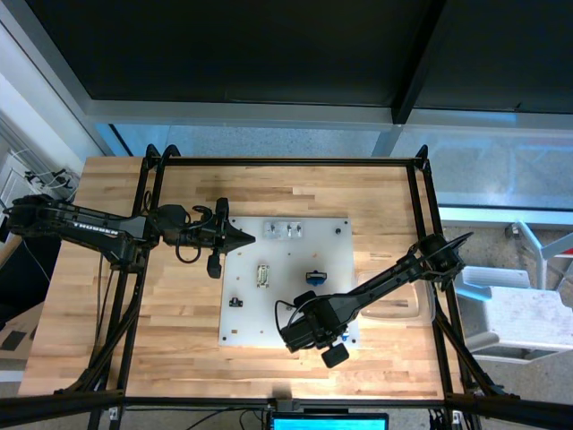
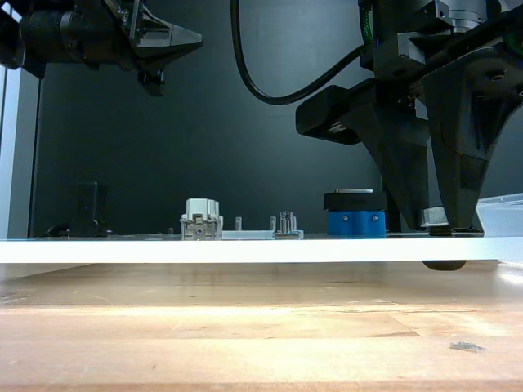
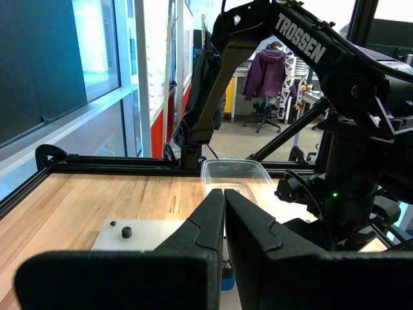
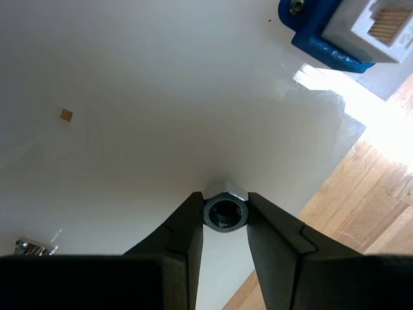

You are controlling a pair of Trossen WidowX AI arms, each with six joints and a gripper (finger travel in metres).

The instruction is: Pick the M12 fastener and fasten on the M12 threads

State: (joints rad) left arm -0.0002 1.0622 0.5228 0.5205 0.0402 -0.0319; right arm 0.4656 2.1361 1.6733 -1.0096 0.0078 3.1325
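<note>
And here's the right pincer point(image 4: 224, 201), down low over the white board point(image 4: 129, 97), with its two fingertips clamped on the M12 nut point(image 4: 224, 214). The little silver hex sits squarely between the tips, its bore facing up into the wrist camera. So the pick is done; that much is plain.

From table height the nut rides right at the fingertips, just above the board's surface, and the pincer stands upright over it. The blue-and-white connector block point(image 4: 335, 32) is off to one side of the fingers, apart from them, and the clear tray point(image 2: 502, 214) lies just beyond the pincer on the other side.

Now the big question: is the nut on its stud? It cannot be told. No ribbed black stud shows under or beside the fingers in any view, since the fingers and the nut itself cover that spot. It could be seated on the thread's top, or only hovering above it.

Judged from this, what's left is the fastening proper: getting the nut started square on the threads, turning it down, then letting go.

The left pincer point(image 3: 224, 192) hangs high over the far side of the board, well apart from the action, fingers pressed together on nothing.
</note>
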